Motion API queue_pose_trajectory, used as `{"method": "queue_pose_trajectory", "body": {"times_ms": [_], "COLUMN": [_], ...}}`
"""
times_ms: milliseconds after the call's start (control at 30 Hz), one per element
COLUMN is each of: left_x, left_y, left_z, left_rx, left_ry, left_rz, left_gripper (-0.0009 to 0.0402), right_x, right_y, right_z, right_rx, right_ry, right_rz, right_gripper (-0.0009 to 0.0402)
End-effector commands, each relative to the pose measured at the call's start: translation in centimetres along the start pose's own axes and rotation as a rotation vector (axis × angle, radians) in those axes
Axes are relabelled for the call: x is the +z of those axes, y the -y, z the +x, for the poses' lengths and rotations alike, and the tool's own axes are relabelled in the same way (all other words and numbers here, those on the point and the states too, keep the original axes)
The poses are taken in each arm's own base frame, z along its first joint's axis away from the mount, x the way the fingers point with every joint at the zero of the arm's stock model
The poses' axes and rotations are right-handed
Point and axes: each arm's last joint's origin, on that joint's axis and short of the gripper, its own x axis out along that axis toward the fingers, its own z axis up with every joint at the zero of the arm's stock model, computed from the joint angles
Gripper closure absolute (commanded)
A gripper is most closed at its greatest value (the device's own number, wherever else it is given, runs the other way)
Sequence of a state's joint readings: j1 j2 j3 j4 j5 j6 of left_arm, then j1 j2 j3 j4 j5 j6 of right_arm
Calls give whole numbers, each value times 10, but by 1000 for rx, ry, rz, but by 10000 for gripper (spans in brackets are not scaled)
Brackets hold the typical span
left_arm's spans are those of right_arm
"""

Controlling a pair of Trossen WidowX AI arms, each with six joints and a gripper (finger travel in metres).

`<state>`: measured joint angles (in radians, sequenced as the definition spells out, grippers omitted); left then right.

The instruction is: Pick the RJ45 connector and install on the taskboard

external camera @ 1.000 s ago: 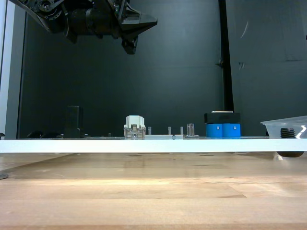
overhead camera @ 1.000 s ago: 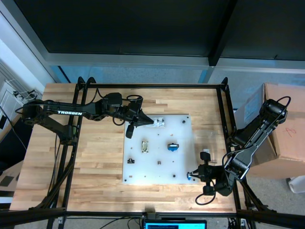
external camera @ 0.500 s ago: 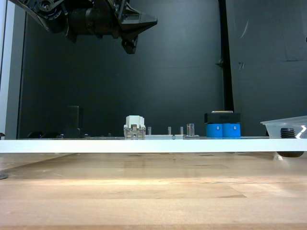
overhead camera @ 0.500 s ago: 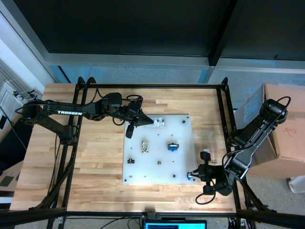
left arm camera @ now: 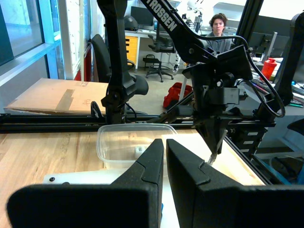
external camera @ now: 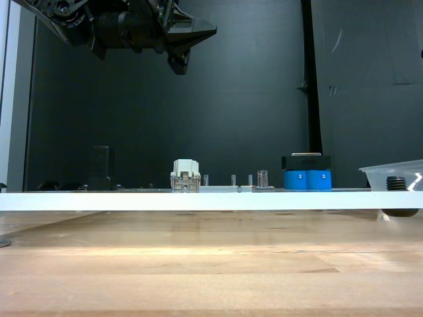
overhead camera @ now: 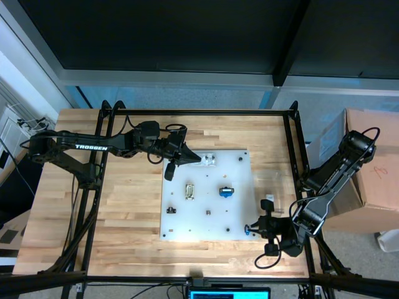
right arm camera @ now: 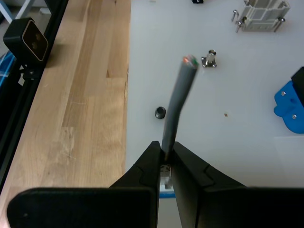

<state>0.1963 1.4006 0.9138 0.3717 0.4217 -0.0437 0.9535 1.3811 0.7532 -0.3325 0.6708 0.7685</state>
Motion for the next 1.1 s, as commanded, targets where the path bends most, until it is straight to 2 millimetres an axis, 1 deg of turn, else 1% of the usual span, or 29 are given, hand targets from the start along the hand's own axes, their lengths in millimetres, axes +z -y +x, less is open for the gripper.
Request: {"method": "queue_pose_trajectory", "body": {"times_ms": [33,533,1100], "left_x": [0,0,0], "left_y": [0,0,0], "left_z": [0,0,0], "left_rx": [0,0,0], "left_ry": [0,0,0], "left_rz": [0,0,0], "left_gripper": [386,386,386], "right_x": [-2,0,-2], "right_y": [1,4,3], "right_z": [1,-3,-4], "right_rx": [-6,-15,1], "right_ry": [-11,-2,-17], "right_rz": [-12,-23,-33], "right_gripper": [394,394,394]}}
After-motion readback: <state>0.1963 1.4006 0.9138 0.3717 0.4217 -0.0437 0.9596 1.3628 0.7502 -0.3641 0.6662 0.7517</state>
